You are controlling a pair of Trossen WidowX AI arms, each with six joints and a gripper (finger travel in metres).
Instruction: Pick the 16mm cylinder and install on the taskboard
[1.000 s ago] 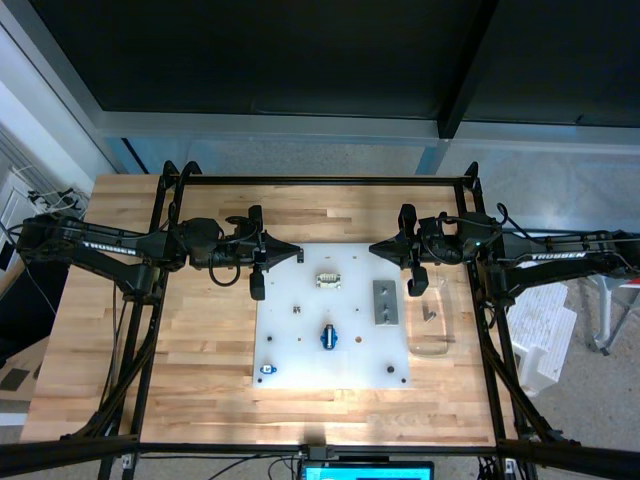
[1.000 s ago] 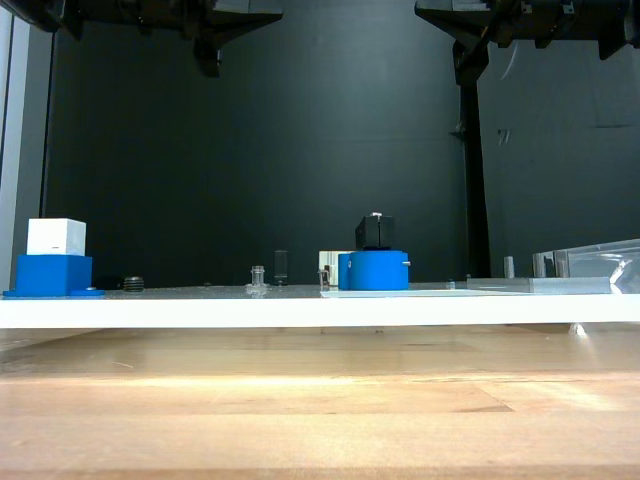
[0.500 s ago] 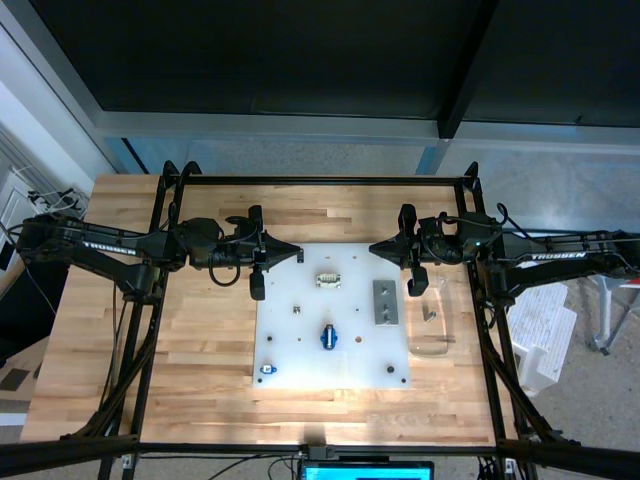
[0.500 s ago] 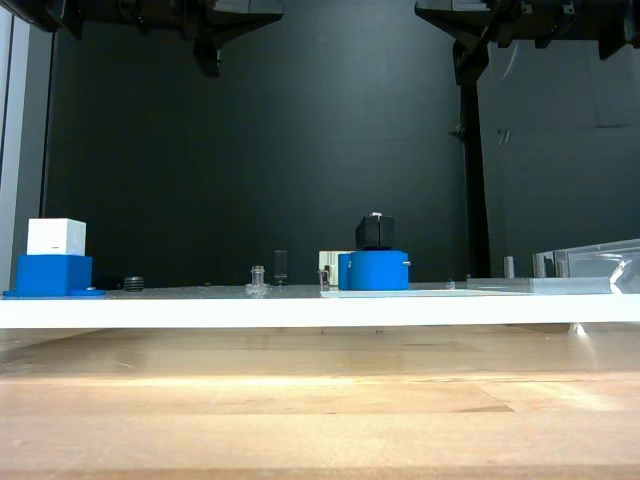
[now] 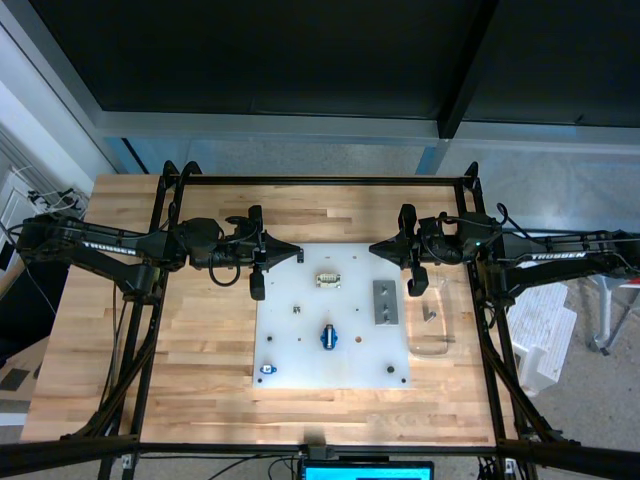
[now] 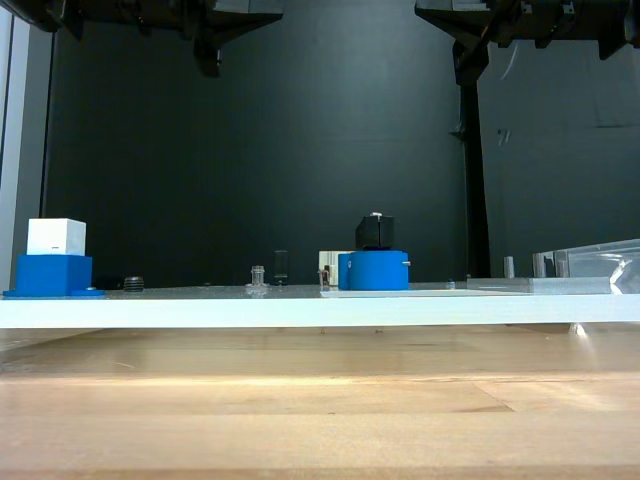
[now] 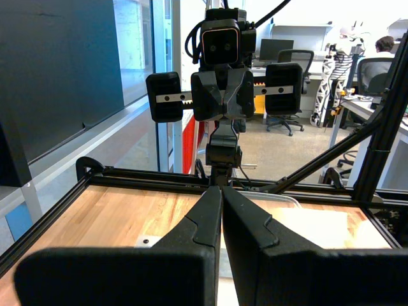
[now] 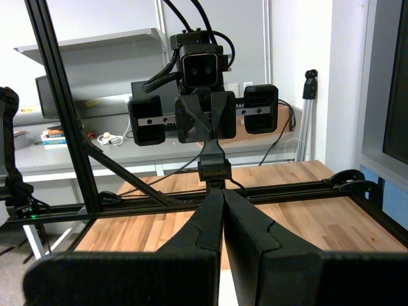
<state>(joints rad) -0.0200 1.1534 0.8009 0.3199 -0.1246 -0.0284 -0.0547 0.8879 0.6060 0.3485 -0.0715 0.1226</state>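
The taskboard (image 5: 300, 350) is a white square plate in the middle of the table, with a grey block (image 5: 385, 302), a blue part (image 5: 328, 338) and a beige connector (image 5: 327, 279) on it. A tiny dark peg, apparently the 16mm cylinder (image 5: 428, 313), lies in the clear tray (image 5: 440, 345) right of the board. My left gripper (image 5: 300, 252) hovers high over the board's back left corner, shut and holding nothing. My right gripper (image 5: 372, 249) hovers over the back right corner, also shut and holding nothing. Both point at each other, as the wrist views show (image 7: 221, 191) (image 8: 223, 191).
A black frame (image 5: 320, 181) runs around the wooden table. A small blue base with a white cube (image 6: 55, 260) stands at the board's near left corner. In the low view both grippers (image 6: 275, 14) (image 6: 418, 12) sit far above the board.
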